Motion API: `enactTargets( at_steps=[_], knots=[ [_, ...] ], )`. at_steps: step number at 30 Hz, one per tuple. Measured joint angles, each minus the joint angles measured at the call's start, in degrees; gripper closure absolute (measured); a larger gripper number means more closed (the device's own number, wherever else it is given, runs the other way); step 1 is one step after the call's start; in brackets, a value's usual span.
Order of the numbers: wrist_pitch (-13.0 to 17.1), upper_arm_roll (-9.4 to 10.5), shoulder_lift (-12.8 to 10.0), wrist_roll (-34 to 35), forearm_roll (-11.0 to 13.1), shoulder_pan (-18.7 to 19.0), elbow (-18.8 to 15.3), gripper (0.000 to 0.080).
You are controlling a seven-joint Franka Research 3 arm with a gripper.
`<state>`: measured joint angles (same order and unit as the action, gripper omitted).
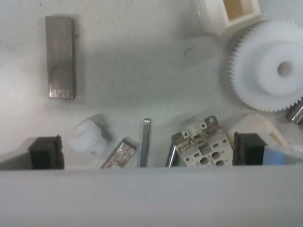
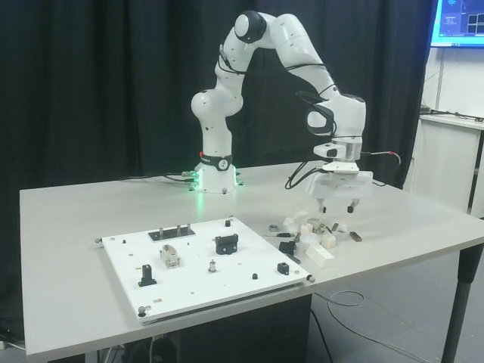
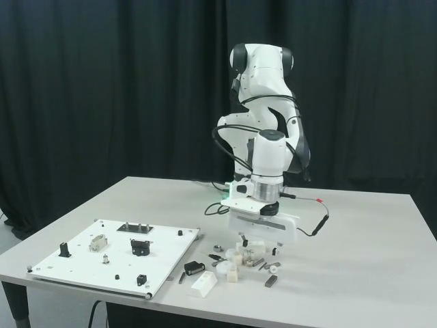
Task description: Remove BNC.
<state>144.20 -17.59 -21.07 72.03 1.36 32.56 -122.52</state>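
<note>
While the released, empty white two-finger gripper (image 2: 336, 207) hovers over loose parts near the grey table's (image 2: 68, 219) edge, well apart from the white square assembly board (image 2: 193, 283), descending risks grasping a wrong part

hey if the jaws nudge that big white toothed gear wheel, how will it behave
The big white plastic gear wheel lies flat on the grey table, so it would probably slide, not roll. It looks like light plastic, likely stiff. Neighbouring parts touch its rim and might shift too.

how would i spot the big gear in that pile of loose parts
Start at the grey table and find the heap of loose parts beside the white board, right under the robot's hand. The gear is the flat white toothed disc with a centre hole; its neighbours are blocky or bar-shaped.
</note>
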Motion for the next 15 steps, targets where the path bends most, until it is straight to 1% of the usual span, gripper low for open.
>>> enactTargets(
  at_steps=[15],
  knots=[
    [-0.01,0.09,0.22,2.29,-0.83,-0.01,0.0,0.0003]
  ],
)
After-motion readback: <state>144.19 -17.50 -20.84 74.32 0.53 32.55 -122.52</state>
